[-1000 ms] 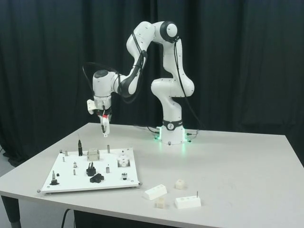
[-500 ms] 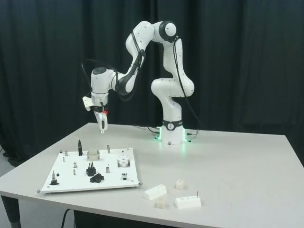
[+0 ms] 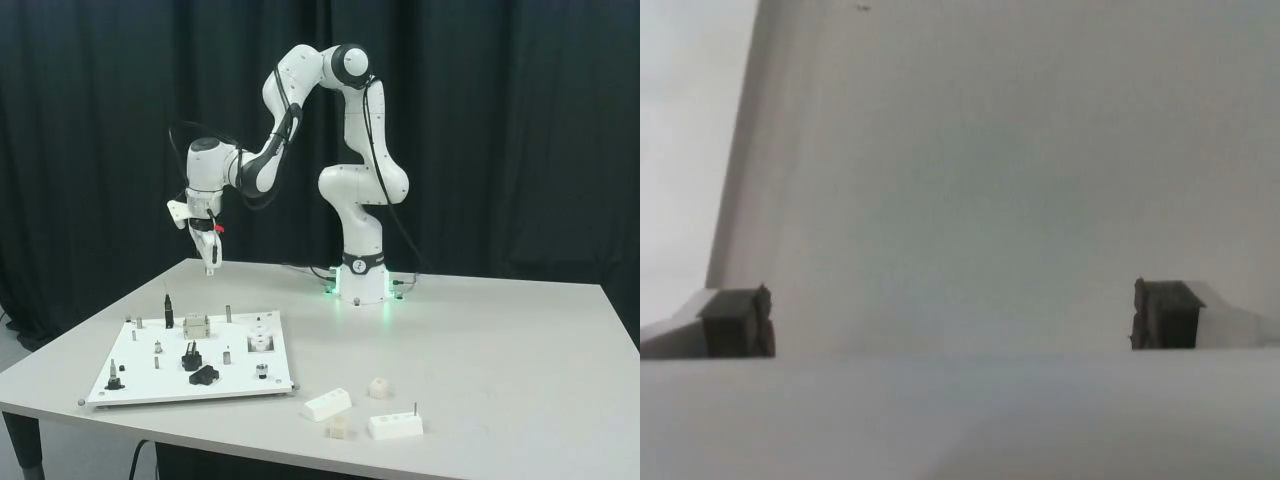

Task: Insert round peg 3.

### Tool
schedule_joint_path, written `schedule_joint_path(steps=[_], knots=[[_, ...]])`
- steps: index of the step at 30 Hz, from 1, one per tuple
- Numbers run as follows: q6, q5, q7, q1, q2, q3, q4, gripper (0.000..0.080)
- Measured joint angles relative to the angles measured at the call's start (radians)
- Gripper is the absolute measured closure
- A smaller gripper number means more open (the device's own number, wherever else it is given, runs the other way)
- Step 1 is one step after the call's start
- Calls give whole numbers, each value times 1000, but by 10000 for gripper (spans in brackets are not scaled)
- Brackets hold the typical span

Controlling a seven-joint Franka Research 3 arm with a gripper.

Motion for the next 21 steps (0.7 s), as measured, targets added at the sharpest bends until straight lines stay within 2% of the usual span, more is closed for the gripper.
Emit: schedule_joint_path(steps=[11,21], knots=[[21,0,-90,-4,-25,-30,-1,3],[25,1,-129,-4,-71,-40,-1,3]])
